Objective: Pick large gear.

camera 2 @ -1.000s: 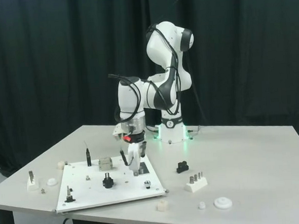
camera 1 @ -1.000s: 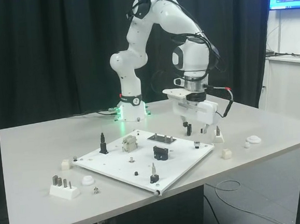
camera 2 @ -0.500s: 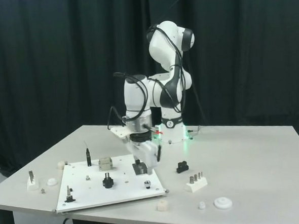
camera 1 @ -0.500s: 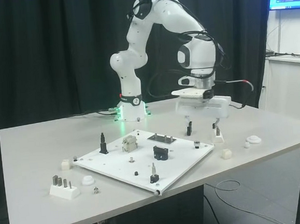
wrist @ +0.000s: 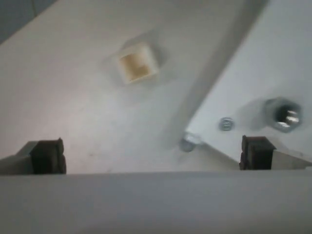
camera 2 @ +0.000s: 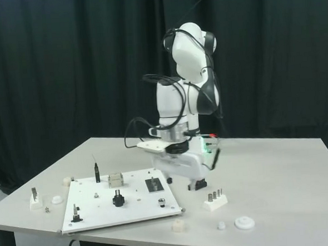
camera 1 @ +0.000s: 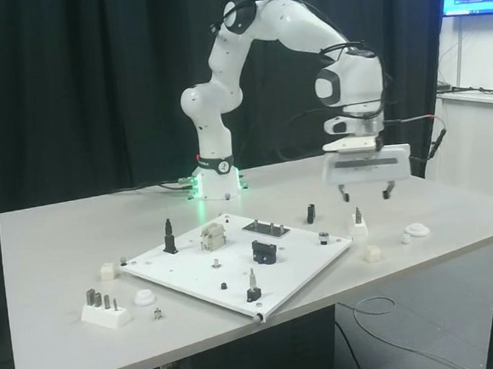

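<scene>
Gripper (camera 1: pixel 367 195) now beyond white board (camera 1: pixel 236 266)

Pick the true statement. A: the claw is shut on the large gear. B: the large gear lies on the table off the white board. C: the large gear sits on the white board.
B: the large gear rests on the grey table, apart from the white board, with the open claw holding nothing.

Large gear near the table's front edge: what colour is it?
White. The large gear shows best in the second room view, lying on the grey table.
</scene>
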